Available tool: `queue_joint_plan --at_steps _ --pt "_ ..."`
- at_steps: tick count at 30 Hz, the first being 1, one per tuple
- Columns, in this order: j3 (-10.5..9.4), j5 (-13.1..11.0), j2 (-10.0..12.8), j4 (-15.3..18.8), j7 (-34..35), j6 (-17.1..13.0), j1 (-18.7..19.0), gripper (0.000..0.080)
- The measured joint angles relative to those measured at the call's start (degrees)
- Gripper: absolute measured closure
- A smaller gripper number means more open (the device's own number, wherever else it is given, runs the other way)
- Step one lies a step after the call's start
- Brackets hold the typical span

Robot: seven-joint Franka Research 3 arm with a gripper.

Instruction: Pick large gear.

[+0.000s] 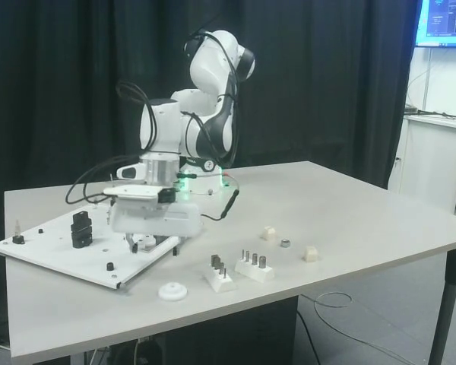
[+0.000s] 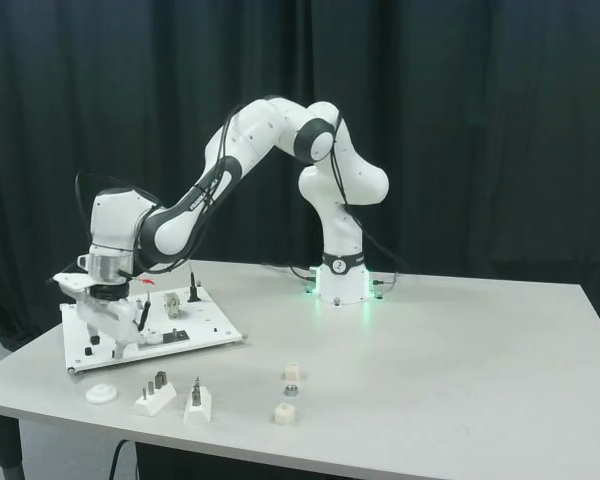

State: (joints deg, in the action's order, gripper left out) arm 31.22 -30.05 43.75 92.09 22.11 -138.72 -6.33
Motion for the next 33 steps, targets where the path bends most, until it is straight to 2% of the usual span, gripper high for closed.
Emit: queue_joint_plan --at_steps 5,8,15,22,33 --pt "-2.45 -0.43 1.75 -3.50 -6.57 1.04 -2.25 0.0003" --pt "-3.26 -0.88 2.71 -5.34 -8.78 2.00 -3.18 0.0003" --pt "-3.62 -0.96 4.71 -8.61 -14.14 3.88 -3.67 0.0003" --pt "-3.80 -0.90 6.16 -10.15 -19.94 3.94 -3.25 0.0003" --pt "-4.04 -1.03 7.46 -10.91 -20.23 3.80 -2.68 0.0003"
